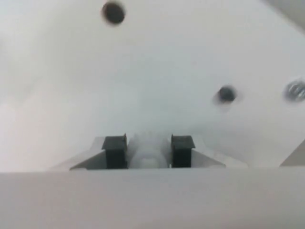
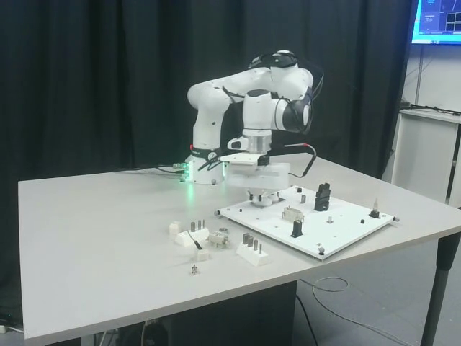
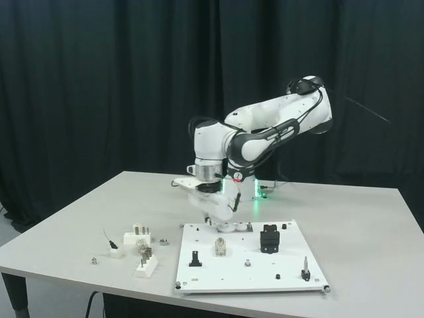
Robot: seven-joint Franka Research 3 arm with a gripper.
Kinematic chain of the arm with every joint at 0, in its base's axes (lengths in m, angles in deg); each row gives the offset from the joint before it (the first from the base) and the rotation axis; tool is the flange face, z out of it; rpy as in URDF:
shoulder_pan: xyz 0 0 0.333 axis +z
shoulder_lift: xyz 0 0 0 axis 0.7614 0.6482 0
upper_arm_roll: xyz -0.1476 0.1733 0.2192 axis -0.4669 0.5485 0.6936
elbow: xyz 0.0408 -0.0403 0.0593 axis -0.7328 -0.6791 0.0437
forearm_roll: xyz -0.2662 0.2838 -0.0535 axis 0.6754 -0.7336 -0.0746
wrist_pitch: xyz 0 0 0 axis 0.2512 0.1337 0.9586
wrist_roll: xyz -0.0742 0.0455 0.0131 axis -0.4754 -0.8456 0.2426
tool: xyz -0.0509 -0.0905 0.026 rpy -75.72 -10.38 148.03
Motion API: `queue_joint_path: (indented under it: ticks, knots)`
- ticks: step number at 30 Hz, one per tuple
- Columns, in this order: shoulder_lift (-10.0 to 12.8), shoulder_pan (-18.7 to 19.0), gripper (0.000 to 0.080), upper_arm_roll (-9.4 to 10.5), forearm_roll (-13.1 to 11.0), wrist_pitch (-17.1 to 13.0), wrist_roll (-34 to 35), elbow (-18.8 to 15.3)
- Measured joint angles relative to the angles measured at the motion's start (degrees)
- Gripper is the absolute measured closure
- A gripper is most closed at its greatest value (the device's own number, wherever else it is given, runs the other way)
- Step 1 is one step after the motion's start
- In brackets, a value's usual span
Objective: Insert small gear.
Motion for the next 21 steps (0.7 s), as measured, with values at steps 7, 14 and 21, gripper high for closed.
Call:
queue_joint_path:
  ticks: [7,14,21]
  knots:
    - [-0.5,4.4,0.0607,-0.75,2.7,0.1,6.4,-0.2]
    - [-1.1,8.9,0.0607,-1.52,5.5,0.4,12.5,-0.6]
    - [-1.3,13.2,0.0607,-1.97,7.0,0.5,18.5,-1.3]
